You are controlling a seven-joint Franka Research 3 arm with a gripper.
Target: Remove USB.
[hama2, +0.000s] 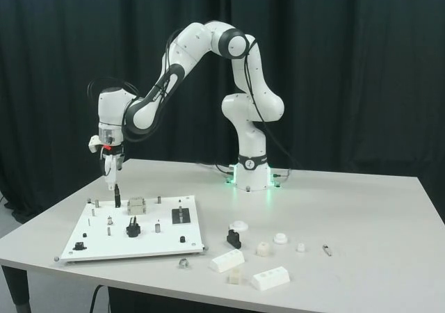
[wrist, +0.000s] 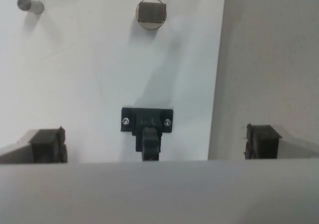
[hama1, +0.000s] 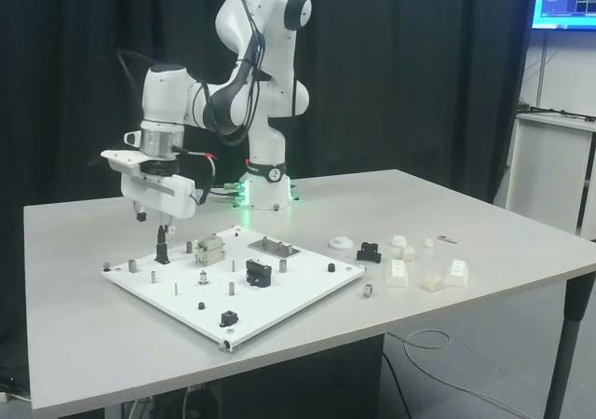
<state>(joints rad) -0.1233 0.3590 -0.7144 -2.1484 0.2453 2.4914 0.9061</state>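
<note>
Black fingertips of the gripper (wrist: pixel 154 142) stand wide apart, holding nothing, above the black USB plug (wrist: pixel 149 142) seated upright in its socket on the white board (hama1: pixel 279 293). No readable writing shows. Board rests on a grey table (hama1: pixel 447 214) before black curtains (hama1: pixel 419 65).

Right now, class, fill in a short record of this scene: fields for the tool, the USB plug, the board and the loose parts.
tool: open, hanging above the USB plug, not touching it
USB plug: black, upright in its black socket mount, seated
board: white board on the grey table, carrying pegs and small black fixtures
loose parts: several white blocks and one black piece on the table beside the board
task state: plug not yet gripped
</note>
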